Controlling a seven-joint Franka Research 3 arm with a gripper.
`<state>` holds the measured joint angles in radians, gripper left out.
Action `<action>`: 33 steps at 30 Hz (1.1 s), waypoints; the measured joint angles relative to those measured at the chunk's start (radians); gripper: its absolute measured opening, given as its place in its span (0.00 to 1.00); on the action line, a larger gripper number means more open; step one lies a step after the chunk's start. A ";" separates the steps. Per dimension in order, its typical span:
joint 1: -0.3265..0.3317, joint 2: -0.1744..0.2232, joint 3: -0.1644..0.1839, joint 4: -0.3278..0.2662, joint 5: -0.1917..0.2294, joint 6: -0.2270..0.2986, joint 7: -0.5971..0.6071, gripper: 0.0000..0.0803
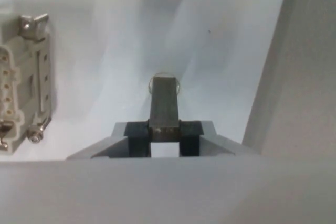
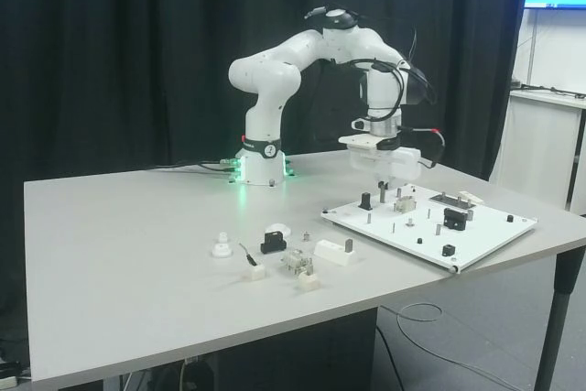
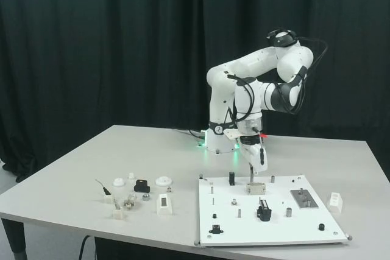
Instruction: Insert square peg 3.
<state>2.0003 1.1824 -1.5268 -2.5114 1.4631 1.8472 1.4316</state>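
A: The hand (image 1: 164, 139) is clamped on the square peg (image 1: 164, 106), one finger pressed to each side face, and the peg hangs down from it over the white board (image 2: 494, 231).

B: So where is the peg in relation to the board?

A: Above the board's far half, close to a pale multi-pin connector (image 1: 23, 85) fixed there. In the wrist view a faint round outline shows on the board right at the peg's lower end; I judge that to be the target, though I cannot tell whether the tip touches it.

B: How should the insertion go?

A: Keep the peg upright and its flat faces square to the opening before pushing. A square section will not forgive twist, so correct rotation first, then lower slowly and let go only once it is seated (any jam would likely mean a corner riding on the edge).

B: Any containers to mind?

A: None that I can see as bins or trays. The board carries small black and grey fixtures and posts, and on the bench (image 2: 110, 244), off the board on the side away from the connector, lie loose parts: a white block (image 3: 164, 204), a black clip (image 3: 142, 184), small white rings.
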 joint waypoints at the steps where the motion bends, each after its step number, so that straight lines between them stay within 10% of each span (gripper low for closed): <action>1: 0.000 0.000 0.000 0.000 0.000 0.002 -0.010 0.14; 33: 0.008 0.001 0.004 0.000 0.003 0.015 0.091 0.14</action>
<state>2.0088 1.1831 -1.5225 -2.5109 1.4661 1.8623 1.5225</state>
